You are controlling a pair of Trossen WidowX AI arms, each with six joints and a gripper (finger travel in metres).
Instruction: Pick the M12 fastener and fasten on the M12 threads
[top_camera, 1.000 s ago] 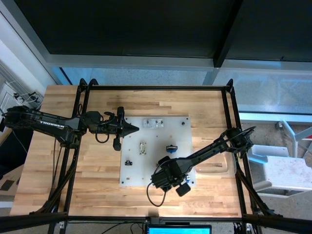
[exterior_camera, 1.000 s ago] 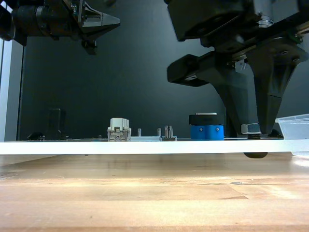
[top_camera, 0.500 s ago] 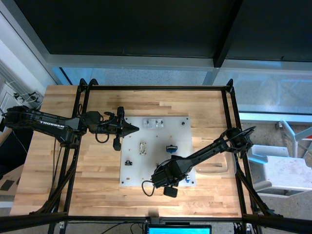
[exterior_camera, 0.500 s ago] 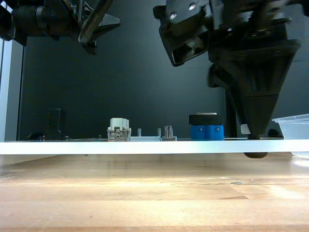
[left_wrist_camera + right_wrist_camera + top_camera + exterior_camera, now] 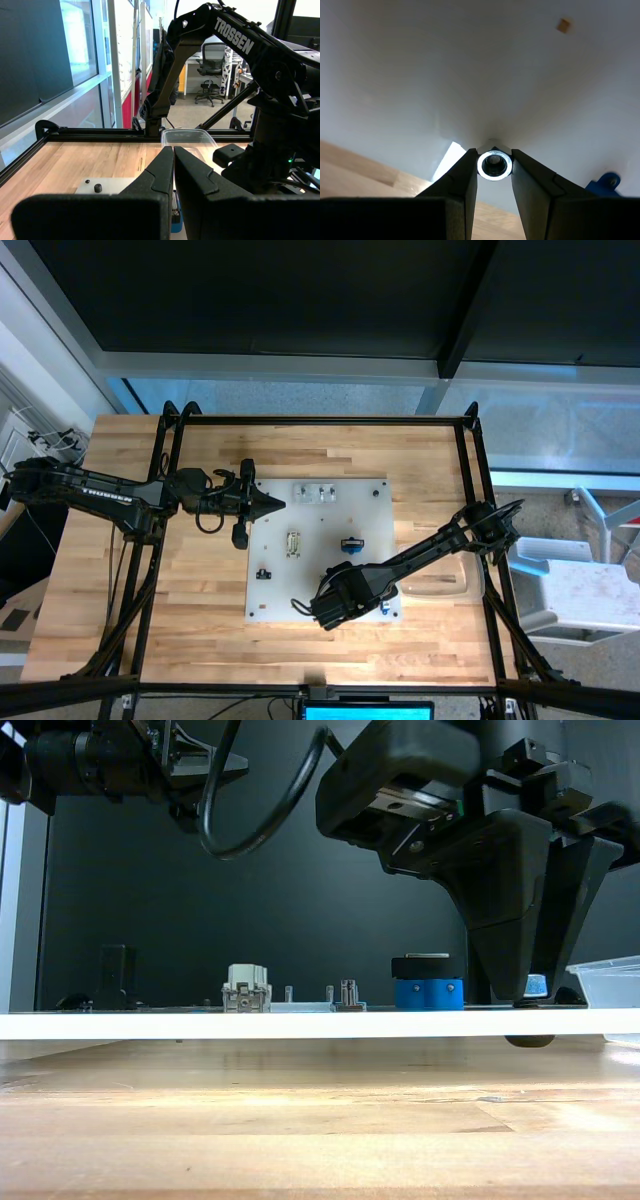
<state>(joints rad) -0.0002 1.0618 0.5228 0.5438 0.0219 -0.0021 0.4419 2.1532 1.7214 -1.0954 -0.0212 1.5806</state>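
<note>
Gripping the nut (image 5: 494, 166), right claw (image 5: 527, 992) stands at white board's (image 5: 300, 580) near right edge; left claw (image 5: 275, 504), closed, hovers over its left edge.

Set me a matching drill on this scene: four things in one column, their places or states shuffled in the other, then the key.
Things:
1. left gripper
2. right gripper
3. M12 nut
4. clear tray

Places or states:
A. pinched between two fingers
B. on the table, right of the white board
C. raised above the board's far left part, fingers shut
D. low at the board's near right edge, fingers shut on the nut

Pairs: 1-C, 2-D, 3-A, 4-B
</note>
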